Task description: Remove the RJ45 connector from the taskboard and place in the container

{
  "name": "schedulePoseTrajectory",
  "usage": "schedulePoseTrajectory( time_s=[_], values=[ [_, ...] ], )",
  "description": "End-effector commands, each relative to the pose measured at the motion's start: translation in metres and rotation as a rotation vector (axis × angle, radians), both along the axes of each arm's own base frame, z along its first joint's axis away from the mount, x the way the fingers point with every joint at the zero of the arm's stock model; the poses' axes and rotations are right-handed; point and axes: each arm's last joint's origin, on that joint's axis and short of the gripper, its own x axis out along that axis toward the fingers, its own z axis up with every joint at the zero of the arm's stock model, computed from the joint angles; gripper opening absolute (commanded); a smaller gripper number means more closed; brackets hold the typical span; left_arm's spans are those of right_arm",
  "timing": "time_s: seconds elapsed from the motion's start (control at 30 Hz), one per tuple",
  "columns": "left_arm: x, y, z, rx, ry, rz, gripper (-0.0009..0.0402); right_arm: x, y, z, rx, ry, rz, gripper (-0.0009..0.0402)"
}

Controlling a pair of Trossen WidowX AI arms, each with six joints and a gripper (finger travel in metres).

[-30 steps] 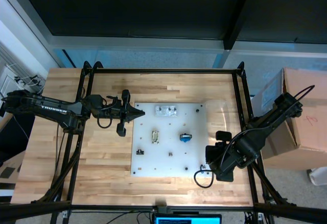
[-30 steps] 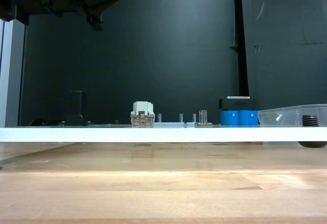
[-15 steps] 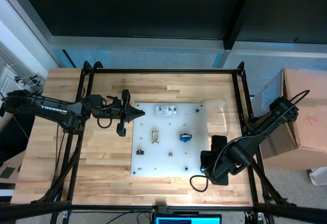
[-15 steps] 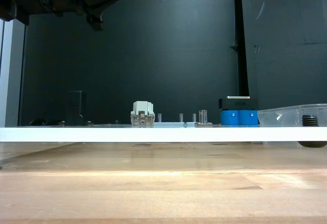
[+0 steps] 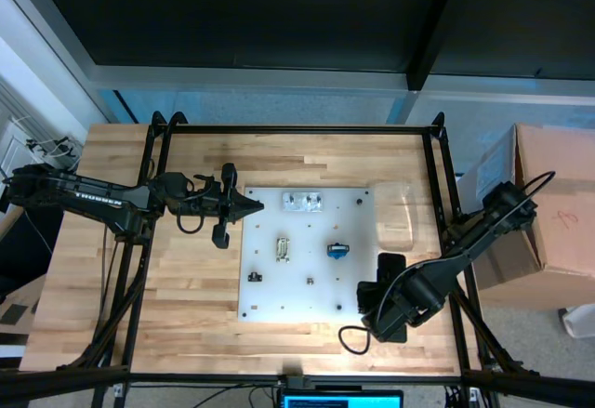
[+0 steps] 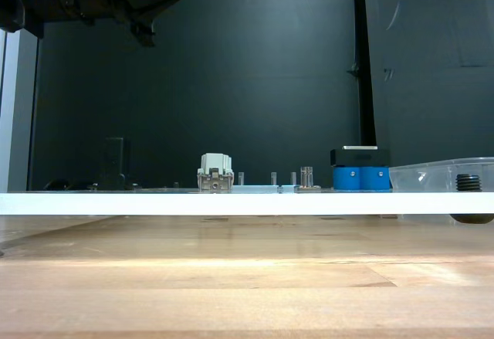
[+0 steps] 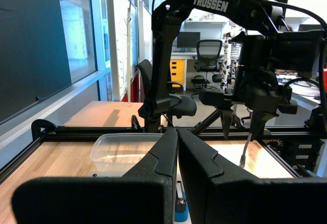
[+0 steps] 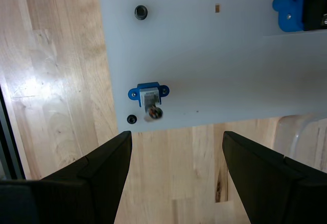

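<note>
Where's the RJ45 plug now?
Right wrist view: the RJ45 plug sits in its blue holder at the white board's near-right corner, under the open right hand. The shut left hand hangs at the board's left edge.

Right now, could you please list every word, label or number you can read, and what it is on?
"TROSSEN": white, on the right arm, left wrist view.
Lettering on the left arm, high view: too small to read.
Red mark on the cardboard box: unreadable.
None on the RJ45 connector, in its seat on the taskboard, below the open right gripper; none by the shut left gripper, above the board's left edge.
</note>
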Motion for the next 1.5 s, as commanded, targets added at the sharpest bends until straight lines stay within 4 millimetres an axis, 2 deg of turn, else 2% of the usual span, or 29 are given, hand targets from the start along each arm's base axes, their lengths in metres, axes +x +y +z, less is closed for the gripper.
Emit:
schedulePoseTrajectory(
  time_s=[0.03, 1.07, 1.3, 1.5],
  values=[
    [0.000, 0.000, 0.000, 0.000, 0.000, 0.000, 0.0000, 0.001, 0.002, -0.003, -0.002, 0.005, 0.004, 0.0247],
    [0.000, 0.000, 0.000, 0.000, 0.000, 0.000, 0.0000, 0.010, 0.009, -0.034, 0.055, -0.065, 0.021, 0.0247],
    [0.000, 0.000, 0.000, 0.000, 0.000, 0.000, 0.0000, 0.017, 0.014, -0.048, 0.045, -0.055, 0.021, 0.0247],
    [0.000, 0.000, 0.000, 0.000, 0.000, 0.000, 0.0000, 0.020, 0.015, -0.048, 0.058, -0.095, 0.018, 0.0247]
  ],
)
